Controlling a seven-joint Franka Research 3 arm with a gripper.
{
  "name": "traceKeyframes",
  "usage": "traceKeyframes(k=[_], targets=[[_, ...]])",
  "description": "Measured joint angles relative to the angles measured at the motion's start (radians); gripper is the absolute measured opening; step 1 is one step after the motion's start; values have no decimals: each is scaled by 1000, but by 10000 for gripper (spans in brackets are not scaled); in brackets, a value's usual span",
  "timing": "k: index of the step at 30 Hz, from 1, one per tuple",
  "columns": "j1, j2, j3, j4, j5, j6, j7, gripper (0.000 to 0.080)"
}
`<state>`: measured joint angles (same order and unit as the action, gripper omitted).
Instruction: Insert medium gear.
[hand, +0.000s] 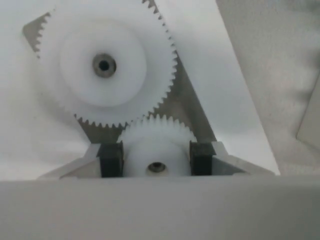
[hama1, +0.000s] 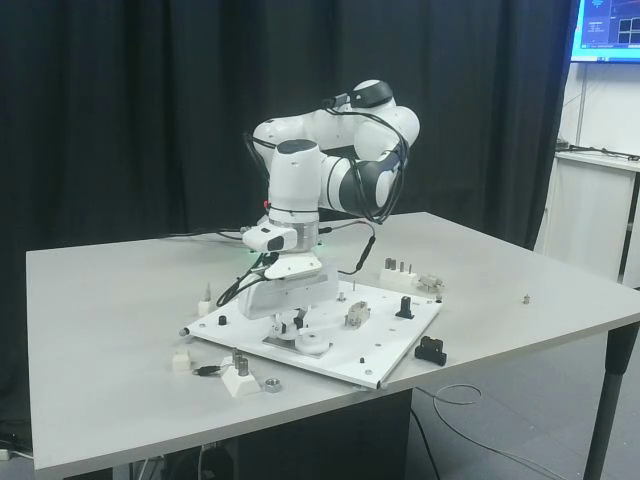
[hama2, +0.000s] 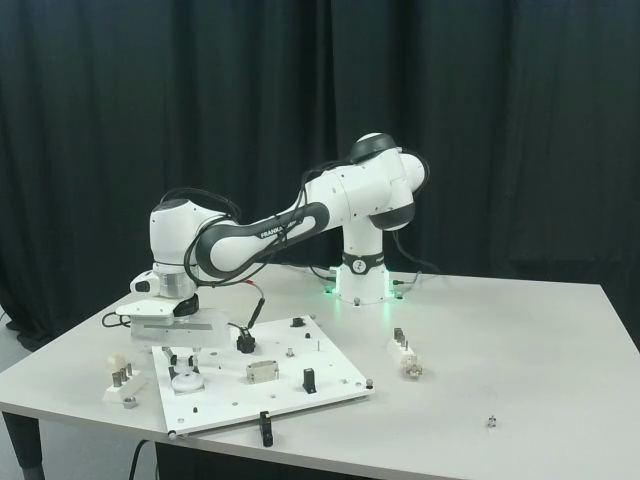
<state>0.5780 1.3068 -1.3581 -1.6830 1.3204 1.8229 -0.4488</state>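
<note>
In the wrist view my gripper (hand: 156, 159) is shut on the hub of the medium gear (hand: 157, 131), a white toothed wheel with a metal bore. One black pad (hand: 111, 159) presses on each side of the hub. The gear's teeth meet those of the large white gear (hand: 105, 65), which sits flat on a grey metal plate (hand: 182, 100) on the white board (hand: 230, 85). In the room views the gripper (hama1: 290, 322) (hama2: 180, 357) stands low over the board's near corner, beside the large gear (hama1: 315, 345) (hama2: 185, 382).
The white board (hama1: 390, 350) (hama2: 330, 385) also carries a grey block (hama1: 357, 313) (hama2: 262, 372) and black parts (hama1: 404, 306) (hama2: 309, 380). A black clip (hama1: 432, 349) sits at its edge. White peg holders (hama1: 238, 375) (hama2: 120, 388) (hama2: 405, 358) and a small bolt (hama2: 490, 421) lie on the table.
</note>
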Motion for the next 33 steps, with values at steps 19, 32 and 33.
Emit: traceKeyframes(k=[19,32,33], targets=[[-1,0,0,0,1,0,177,280],[-3,0,1,1,3,-1,161,280],[-3,0,1,1,3,-1,148,280]])
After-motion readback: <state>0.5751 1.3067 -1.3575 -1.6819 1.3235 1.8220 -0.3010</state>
